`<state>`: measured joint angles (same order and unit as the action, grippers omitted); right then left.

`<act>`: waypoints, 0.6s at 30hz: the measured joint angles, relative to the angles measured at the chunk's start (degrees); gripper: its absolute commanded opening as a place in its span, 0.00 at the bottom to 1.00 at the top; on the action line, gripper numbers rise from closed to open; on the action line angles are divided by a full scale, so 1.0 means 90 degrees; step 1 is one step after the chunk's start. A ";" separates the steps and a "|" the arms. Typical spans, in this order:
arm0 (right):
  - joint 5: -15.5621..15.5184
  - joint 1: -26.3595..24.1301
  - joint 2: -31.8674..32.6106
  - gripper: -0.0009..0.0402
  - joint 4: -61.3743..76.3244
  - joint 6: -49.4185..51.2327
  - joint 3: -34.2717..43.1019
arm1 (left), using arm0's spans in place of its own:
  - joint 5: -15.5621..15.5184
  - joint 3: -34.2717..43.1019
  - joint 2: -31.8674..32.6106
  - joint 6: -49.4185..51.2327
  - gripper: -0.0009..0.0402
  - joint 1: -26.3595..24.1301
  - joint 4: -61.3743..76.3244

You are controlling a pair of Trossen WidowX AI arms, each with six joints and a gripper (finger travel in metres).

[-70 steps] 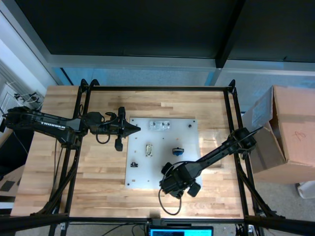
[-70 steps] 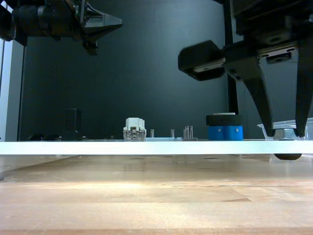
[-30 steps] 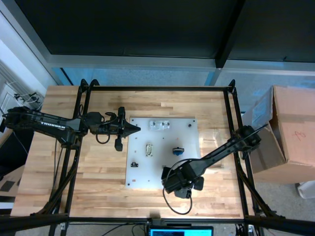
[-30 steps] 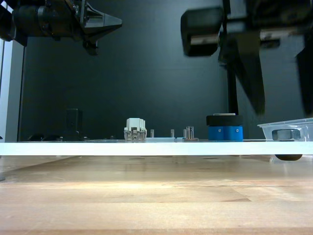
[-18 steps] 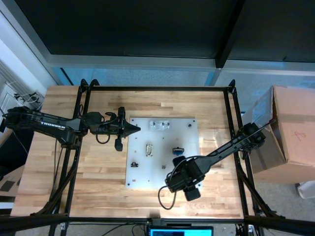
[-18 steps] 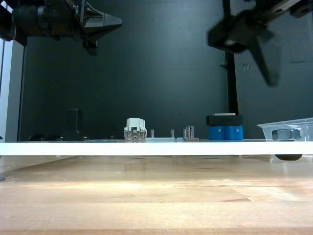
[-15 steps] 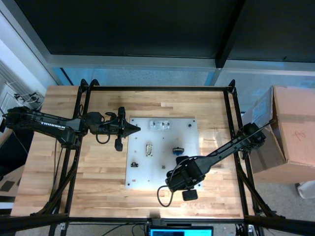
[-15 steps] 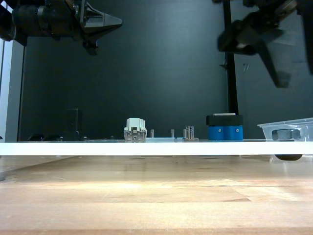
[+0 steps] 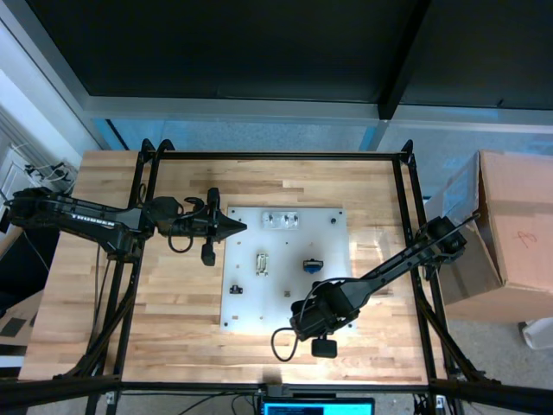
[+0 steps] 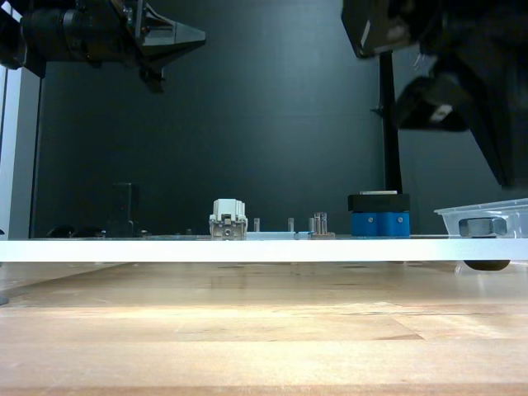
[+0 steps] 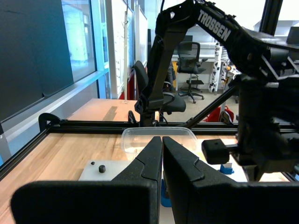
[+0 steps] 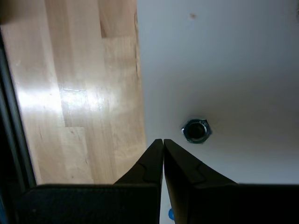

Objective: Unfasten the M12 nut and place it in the container

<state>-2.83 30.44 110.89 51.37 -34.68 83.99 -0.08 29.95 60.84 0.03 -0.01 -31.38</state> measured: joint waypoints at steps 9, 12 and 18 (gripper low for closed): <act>-0.0044 0.0007 0.0000 0.02 -0.0457 -0.0002 -0.0372 | -0.0002 -0.0002 0.0000 0.0002 0.02 0.0000 0.0002; -0.0029 0.0007 0.0002 0.02 -0.0459 0.0005 -0.0384 | 0.0000 0.0000 0.0000 0.0000 0.02 0.0000 0.0002; 0.0029 0.0005 0.0005 0.02 -0.0459 0.0024 -0.0478 | 0.0000 0.0000 0.0000 0.0000 0.02 0.0000 0.0002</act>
